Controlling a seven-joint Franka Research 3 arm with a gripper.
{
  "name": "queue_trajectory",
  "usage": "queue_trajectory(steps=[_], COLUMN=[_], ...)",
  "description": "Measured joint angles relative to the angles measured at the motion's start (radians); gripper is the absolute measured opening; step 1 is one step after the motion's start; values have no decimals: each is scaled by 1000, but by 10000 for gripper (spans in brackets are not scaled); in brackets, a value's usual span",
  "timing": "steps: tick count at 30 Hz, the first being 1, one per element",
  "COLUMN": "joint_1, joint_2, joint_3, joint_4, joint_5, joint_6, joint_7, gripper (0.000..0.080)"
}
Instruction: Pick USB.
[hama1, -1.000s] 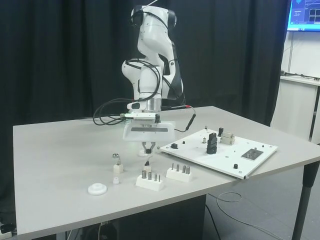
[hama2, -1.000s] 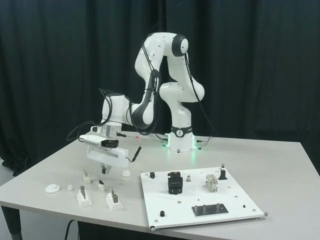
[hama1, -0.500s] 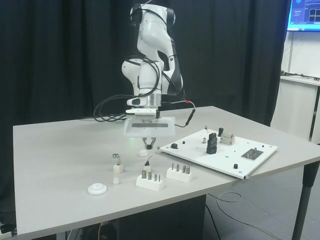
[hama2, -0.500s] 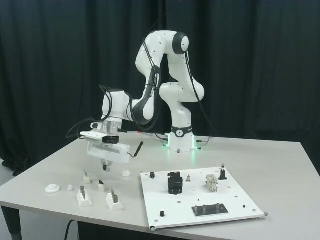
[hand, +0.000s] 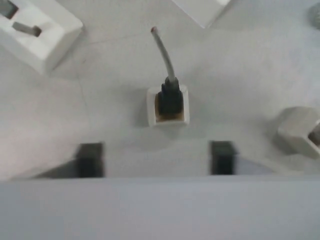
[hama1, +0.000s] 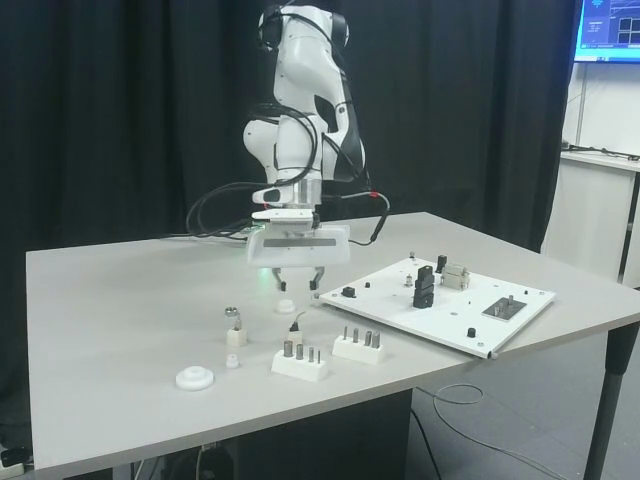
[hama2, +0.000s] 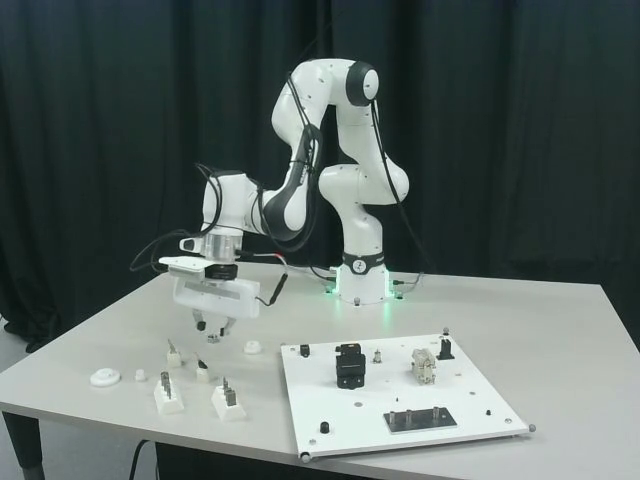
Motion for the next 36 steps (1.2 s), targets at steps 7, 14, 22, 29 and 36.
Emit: queue_trajectory(steps=[7,14,22,29,36], joint_1=[0,0,0,0,0], joint_2=[-7,2,54,120,166], joint_3=[-6,-14,-32,-38,-41], joint_4=[28,77,167,254,305], joint_5=[-2,-14,-28,-41,-41], joint_6=[-68,-117,-178,-246,-286], joint_7=[0,0,0,-23,-36], gripper=[648,771,799,800,800])
